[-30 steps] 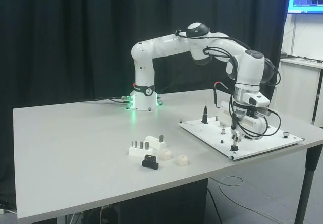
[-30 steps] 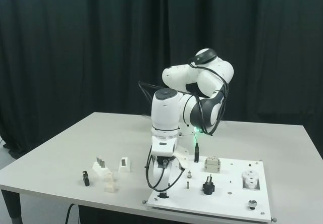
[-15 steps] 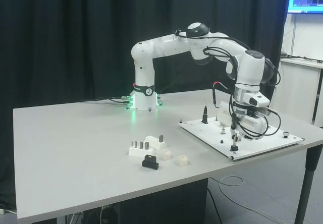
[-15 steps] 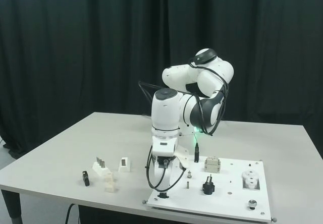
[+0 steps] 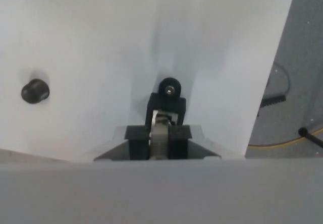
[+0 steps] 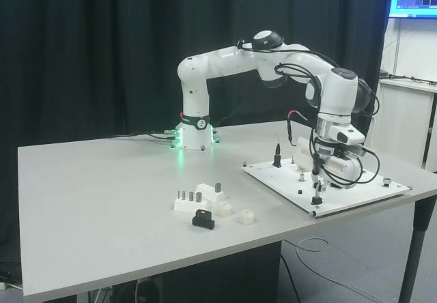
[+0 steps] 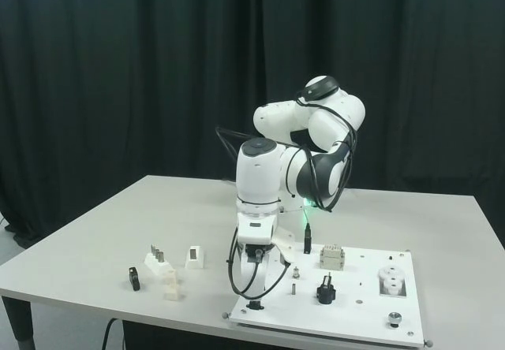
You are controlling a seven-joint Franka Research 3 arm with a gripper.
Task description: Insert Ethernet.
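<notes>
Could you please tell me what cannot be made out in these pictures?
- Socket under the grey plug: wrist view, hidden by the black fingers of the tool.
- Plug itself: both room views, too small.
- White board: wrist view, cut off at the edges.

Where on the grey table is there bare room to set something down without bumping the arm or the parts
The widest bare stretch of the grey table lies between the small white blocks and the far edge from the board. It is crowded on the white board, where the end effector hangs low over the fixtures.
</notes>
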